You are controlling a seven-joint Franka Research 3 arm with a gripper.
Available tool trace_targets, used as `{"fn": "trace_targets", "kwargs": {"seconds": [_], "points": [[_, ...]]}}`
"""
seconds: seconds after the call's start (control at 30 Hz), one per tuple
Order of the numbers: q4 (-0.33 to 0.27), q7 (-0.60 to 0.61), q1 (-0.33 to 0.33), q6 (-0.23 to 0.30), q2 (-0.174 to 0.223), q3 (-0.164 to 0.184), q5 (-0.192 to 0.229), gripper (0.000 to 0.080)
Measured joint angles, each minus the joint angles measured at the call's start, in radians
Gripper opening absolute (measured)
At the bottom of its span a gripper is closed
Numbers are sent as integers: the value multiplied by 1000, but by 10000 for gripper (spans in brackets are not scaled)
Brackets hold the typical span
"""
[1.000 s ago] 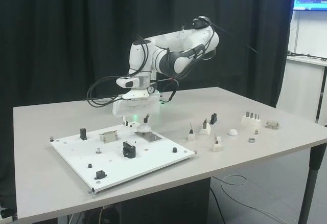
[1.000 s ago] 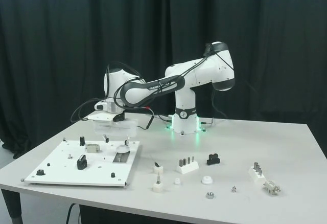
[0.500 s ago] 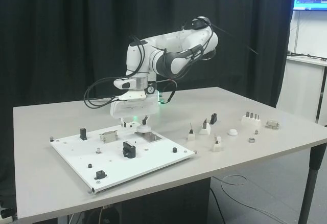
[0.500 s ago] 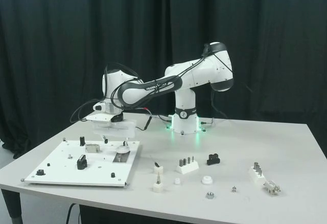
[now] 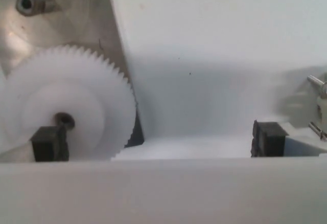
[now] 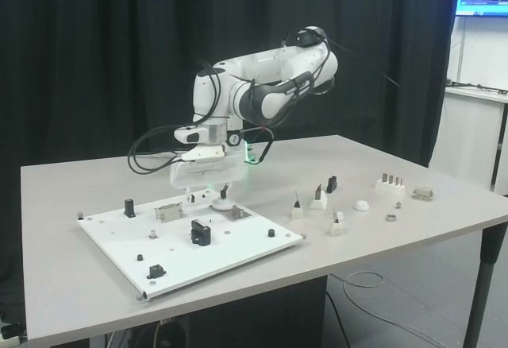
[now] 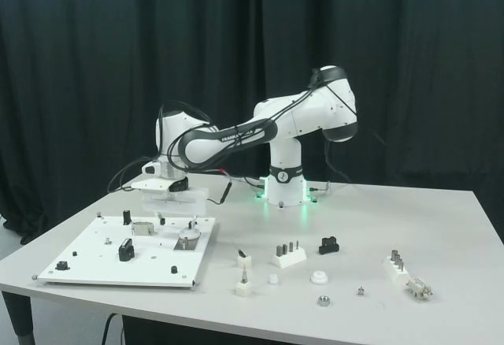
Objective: Insert large gear.
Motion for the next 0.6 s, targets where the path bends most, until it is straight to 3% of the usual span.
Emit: {"fn": "trace_targets", "kwargs": {"seconds": [0.6], "points": [[7,-36,-12,0,0,10,12,800]]}}
